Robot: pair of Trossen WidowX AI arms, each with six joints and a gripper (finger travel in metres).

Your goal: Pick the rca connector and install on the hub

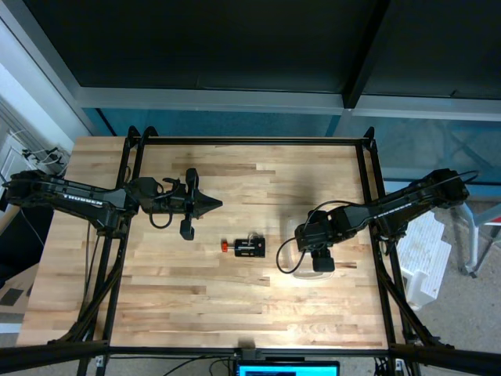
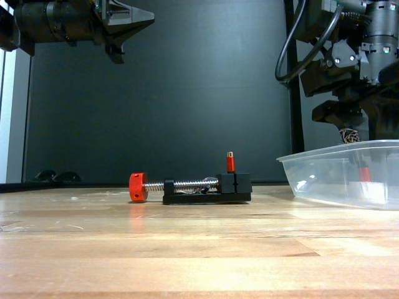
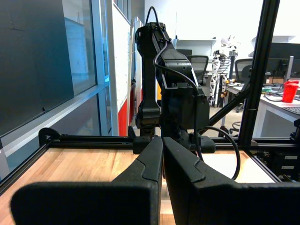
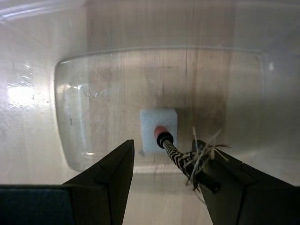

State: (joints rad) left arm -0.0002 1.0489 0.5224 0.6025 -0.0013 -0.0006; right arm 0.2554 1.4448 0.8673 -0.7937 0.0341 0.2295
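The rca connector (image 4: 171, 149), a red tip on a black-and-white braided cable with a frayed end, stands tilted in a white foam block (image 4: 158, 123) inside the clear tray (image 2: 324, 177). My right gripper (image 4: 164, 146) hangs open just above it, one finger on each side, and the frayed end rests near one finger. The connector (image 2: 363, 171) also shows through the tray wall. The hub (image 1: 250, 249) is a small black block with a red stub (image 2: 138, 187), lying on the wood left of the tray. My left gripper (image 1: 210, 204) is shut, raised at the table's left.
The clear tray (image 1: 288, 258) sits right of the hub (image 2: 209, 188), under the right arm. A short red pin (image 2: 230, 162) sticks up from the hub's top. A black frame (image 1: 250, 141) borders the wooden table (image 1: 196, 305).
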